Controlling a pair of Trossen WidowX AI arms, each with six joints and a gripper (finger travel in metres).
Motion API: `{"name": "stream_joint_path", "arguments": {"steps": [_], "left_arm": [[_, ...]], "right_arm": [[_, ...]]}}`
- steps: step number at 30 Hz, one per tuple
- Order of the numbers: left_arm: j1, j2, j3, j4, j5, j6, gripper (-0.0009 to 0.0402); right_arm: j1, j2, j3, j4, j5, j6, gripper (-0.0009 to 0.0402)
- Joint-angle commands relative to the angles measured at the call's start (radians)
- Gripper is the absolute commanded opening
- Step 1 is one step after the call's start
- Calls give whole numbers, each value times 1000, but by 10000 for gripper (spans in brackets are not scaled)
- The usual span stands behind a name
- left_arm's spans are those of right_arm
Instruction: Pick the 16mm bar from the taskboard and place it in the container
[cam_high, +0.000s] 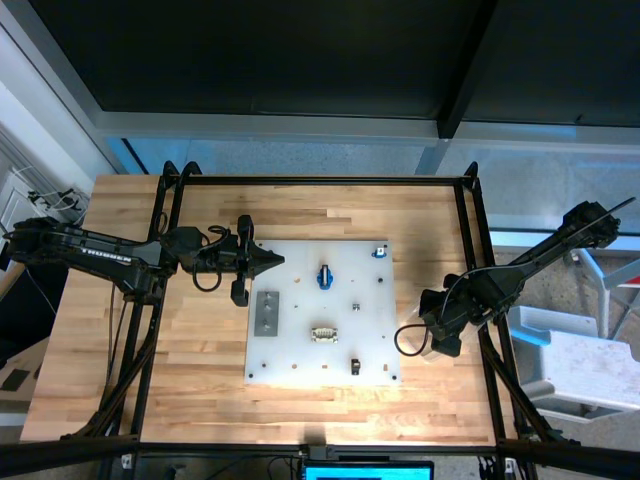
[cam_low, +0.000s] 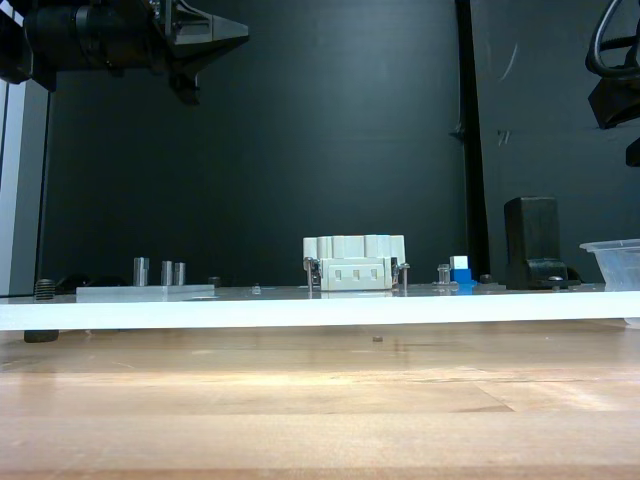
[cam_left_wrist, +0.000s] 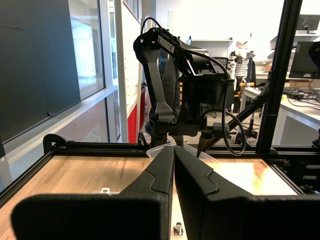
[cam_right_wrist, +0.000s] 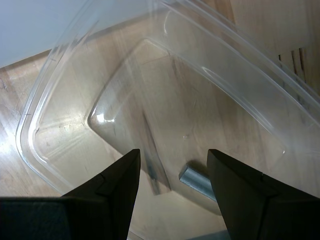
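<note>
16mm bar (cam_right_wrist: 197, 182) probably lies in container (cam_right_wrist: 65, 130). Right gripper (cam_right_wrist: 173, 155) above, 3 o'clock of taskboard (cam_high: 290, 340), fingers wide, empty. Left gripper (cam_left_wrist: 173, 150) fingers together, empty, 10 o'clock. Next: retract.

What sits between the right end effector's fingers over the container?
The 16mm bar, lying in the container, shows between the fingers of the open right end effector, in the right wrist view. The left end effector, shut, hovers over the taskboard's far-left corner.

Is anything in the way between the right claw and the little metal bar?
Nothing visible is. The right gripper hangs open right above the 16mm bar, which already lies in the clear container, with only air between them. The left gripper is shut, up over the taskboard's far left corner, well away.
</note>
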Motion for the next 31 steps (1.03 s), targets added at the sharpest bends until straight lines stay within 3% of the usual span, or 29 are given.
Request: {"name": "stream_joint_path", "arguments": {"steps": [1,31], "left_arm": [[0,0,0,0,0,0,0],[0,0,0,0,0,0,0]], "right_arm": [[1,0,0,1,0,0,185],[1,0,0,22,0,0,185]]}}
